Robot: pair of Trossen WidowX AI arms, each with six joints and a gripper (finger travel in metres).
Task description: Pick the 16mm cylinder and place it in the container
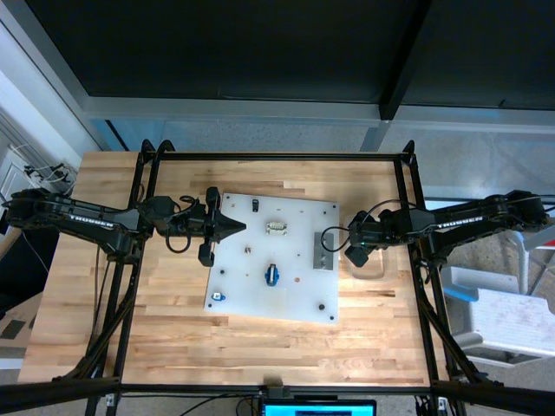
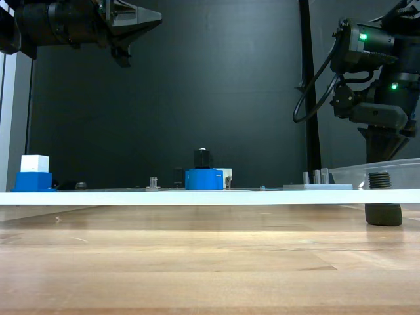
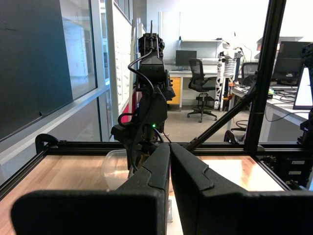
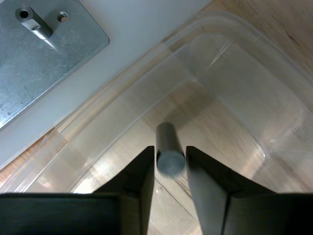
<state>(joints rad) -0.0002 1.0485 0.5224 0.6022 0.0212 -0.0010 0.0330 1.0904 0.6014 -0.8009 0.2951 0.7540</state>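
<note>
we see black grippers: left gripper point(image 1: 243, 227) over the white board point(image 1: 295, 290), right gripper point(image 4: 170, 155) over the clear container point(image 4: 244, 63); grey 16mm cylinder point(image 4: 167, 136).

My left arm point(image 1: 78, 217) stretches level inward from the left edge. It carries my left gripper point(image 1: 236, 226) high above the table point(image 1: 173, 329), with the tips pointing toward the middle. Its two fingers point(image 3: 156, 169) are pressed together with no gap. My right arm point(image 1: 468, 215) reaches in from the right edge with the wrist bent down, so my right gripper point(image 4: 170, 157) points steeply downward, low over the table's right side. Its fingers point(image 4: 208, 171) stand slightly parted, clamped on either side of a short metal peg point(image 4: 167, 137).
</note>
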